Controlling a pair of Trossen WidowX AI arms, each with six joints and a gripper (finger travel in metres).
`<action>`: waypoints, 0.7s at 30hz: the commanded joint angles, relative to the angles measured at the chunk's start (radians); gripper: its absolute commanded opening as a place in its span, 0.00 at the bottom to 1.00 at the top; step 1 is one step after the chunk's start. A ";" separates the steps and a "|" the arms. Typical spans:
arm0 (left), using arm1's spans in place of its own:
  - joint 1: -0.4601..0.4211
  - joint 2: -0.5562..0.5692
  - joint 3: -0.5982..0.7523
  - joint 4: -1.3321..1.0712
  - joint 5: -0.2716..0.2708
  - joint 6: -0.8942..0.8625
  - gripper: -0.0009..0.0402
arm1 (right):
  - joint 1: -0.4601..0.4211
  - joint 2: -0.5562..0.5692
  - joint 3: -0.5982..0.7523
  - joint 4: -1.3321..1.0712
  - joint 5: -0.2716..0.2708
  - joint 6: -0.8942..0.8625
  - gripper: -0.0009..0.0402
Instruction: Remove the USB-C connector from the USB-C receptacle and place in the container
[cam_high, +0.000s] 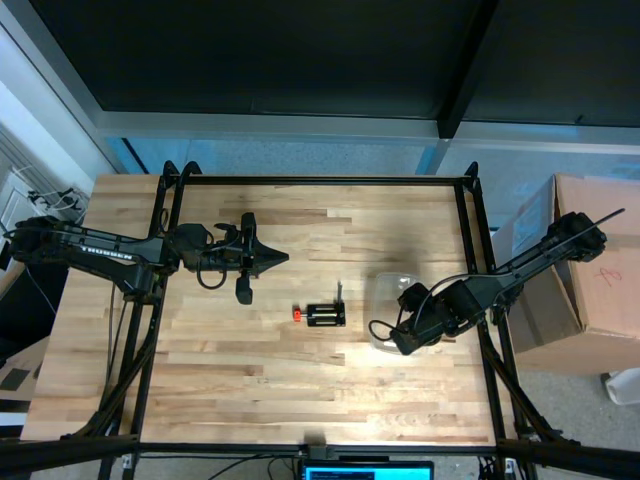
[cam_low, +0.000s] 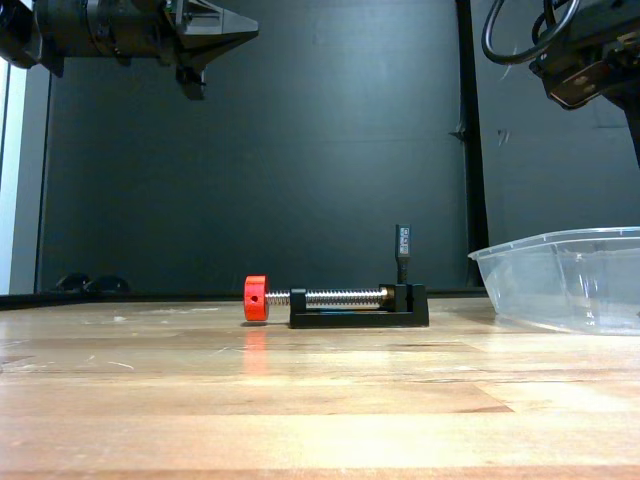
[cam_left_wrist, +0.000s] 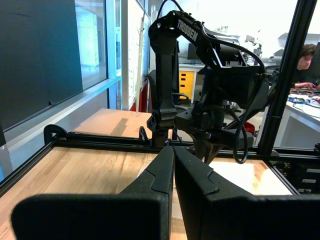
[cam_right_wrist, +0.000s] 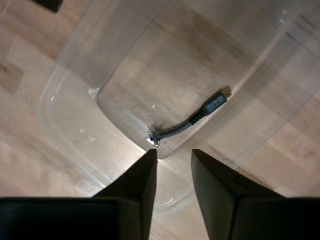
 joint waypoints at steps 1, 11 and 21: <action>0.000 0.000 0.000 0.000 0.000 0.000 0.02 | -0.015 -0.019 -0.001 0.004 -0.013 -0.156 0.32; 0.000 0.000 0.000 0.000 0.000 0.000 0.02 | -0.139 -0.084 -0.001 0.081 -0.011 -0.798 0.36; 0.000 0.000 0.000 0.000 0.000 0.000 0.02 | -0.378 -0.173 -0.002 0.500 -0.027 -1.306 0.21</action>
